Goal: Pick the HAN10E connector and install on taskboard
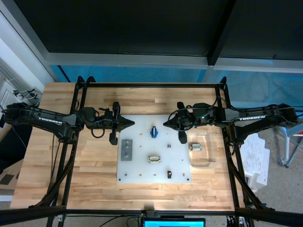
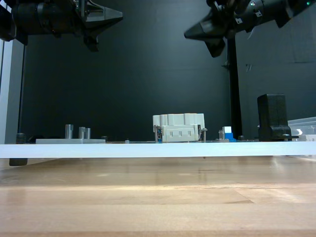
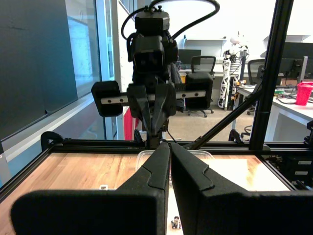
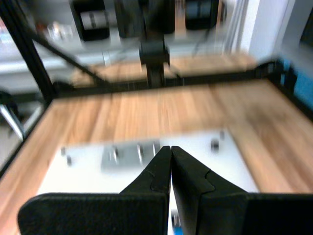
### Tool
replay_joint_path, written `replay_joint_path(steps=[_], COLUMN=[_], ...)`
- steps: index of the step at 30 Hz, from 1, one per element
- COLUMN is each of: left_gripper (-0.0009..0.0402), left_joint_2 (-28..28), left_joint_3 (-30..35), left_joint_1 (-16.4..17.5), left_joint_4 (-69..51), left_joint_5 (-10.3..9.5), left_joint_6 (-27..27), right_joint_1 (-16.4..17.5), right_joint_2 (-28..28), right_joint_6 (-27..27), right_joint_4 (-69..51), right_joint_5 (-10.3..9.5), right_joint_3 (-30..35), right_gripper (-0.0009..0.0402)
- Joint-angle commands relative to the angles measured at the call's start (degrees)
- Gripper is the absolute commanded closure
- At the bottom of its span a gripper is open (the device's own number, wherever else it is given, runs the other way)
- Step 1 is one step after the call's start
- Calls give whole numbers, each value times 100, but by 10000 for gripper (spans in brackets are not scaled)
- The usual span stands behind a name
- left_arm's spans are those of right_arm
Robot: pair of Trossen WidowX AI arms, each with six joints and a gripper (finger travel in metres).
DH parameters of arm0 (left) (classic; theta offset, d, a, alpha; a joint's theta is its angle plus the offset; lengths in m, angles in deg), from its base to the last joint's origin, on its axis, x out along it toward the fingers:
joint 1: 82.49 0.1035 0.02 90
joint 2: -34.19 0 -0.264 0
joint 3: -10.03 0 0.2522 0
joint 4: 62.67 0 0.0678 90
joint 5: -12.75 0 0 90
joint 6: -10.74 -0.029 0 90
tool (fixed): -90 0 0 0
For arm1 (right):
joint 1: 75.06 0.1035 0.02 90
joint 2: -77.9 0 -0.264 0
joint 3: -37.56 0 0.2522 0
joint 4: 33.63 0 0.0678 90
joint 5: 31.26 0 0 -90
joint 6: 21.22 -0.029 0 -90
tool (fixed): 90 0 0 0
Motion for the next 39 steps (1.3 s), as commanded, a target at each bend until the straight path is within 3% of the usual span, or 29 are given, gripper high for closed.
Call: replay_joint_path(steps=[1,12,24,28,39], left_gripper=[392,392,392,392,392], left_joint_2=[0,0,2,0,0], left_joint_3=[2,2,2,2,2], left_joint_1=[0,2,2,0,0], left_joint_4=[0,0,0,0,0], left_joint_5=[0,0,0,0,0], left_joint_6=[-2,-2,-2,-2,-2], right_joint_1=[4,184,387,551,920], right_joint_2=[-2,-2,-2,-2,-186], right_joint_6=[-9,-116,136,168,155], right_joint_4=[-896,-3926,-6050,-6485,-7014], right_joint_5=[4,2,28,326,326], right_joint_3=[282,1298,1523,1523,1491], right_gripper=[393,393,393,393,393])
